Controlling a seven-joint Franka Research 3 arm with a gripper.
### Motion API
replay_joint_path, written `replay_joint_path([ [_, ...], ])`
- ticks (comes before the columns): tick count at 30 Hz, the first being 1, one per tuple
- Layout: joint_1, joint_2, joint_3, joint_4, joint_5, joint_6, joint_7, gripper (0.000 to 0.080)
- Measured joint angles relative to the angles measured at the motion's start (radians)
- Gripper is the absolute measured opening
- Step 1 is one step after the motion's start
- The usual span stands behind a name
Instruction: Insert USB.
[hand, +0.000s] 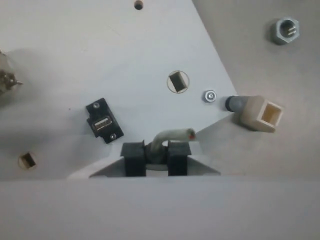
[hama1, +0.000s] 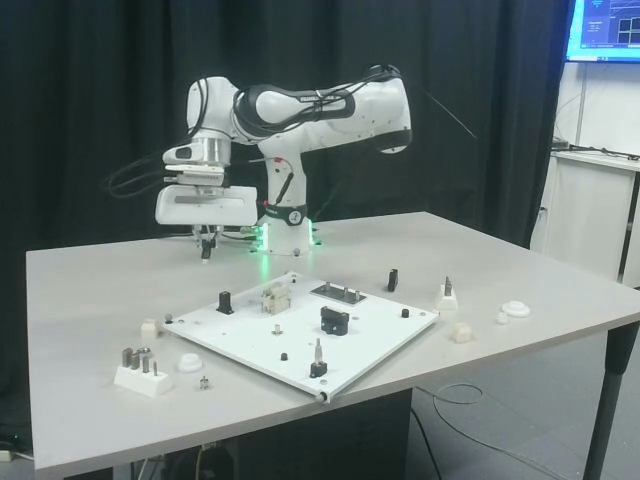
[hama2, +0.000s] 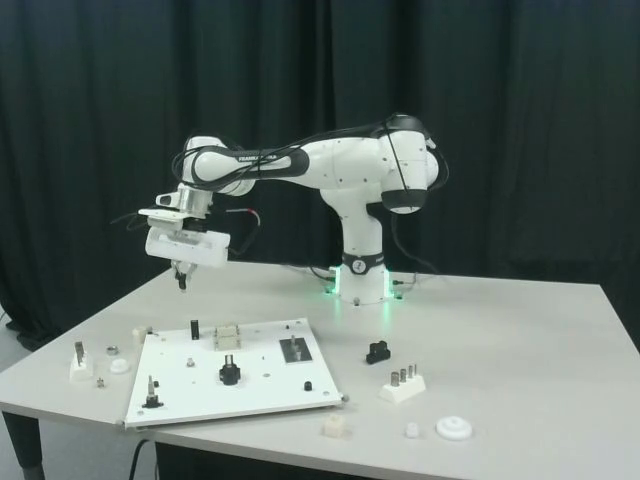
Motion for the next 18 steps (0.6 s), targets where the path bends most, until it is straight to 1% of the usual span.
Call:
replay_joint_path([
  [11, -0.015, 0.01, 0.001, 0.0, 0.031, -0.057, -0.067, 0.0091],
  [18, -0.015, 0.011, 0.003, 0.0, 0.049, -0.075, -0.206, 0.0091],
])
